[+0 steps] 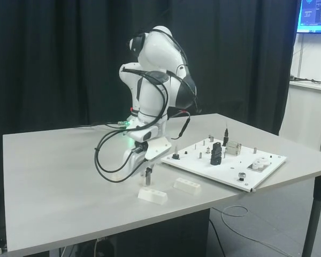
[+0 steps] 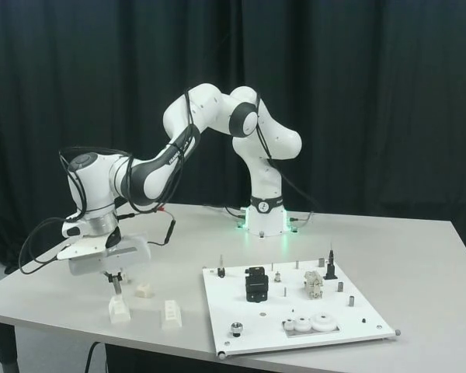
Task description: Insert round peg 4.
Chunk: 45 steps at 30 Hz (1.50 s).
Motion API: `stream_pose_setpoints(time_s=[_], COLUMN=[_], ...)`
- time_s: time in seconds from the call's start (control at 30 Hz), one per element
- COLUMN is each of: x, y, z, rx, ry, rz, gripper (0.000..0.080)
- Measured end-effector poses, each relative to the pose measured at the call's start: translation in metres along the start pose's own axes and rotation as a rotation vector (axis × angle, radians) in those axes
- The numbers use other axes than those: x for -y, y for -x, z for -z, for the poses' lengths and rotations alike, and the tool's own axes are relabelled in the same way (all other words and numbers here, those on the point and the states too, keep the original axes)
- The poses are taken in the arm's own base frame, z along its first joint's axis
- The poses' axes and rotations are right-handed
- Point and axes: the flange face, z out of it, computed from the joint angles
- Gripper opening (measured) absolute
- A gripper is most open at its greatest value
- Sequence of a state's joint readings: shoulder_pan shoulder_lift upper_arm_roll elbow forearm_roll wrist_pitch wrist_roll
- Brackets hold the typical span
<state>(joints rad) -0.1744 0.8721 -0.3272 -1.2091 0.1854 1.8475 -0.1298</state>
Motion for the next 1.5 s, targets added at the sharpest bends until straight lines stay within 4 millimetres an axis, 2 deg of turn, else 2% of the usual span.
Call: stream_pose_setpoints(time_s=[0.4,1.5], x=[0.002,0.002], y=[0.0,0.0], z=[0.013,0.015], rx=[0.005,0.003], ry=[0.004,0.007], rz=[-0.008,-0.02], gripper=[0.0151,0.0151])
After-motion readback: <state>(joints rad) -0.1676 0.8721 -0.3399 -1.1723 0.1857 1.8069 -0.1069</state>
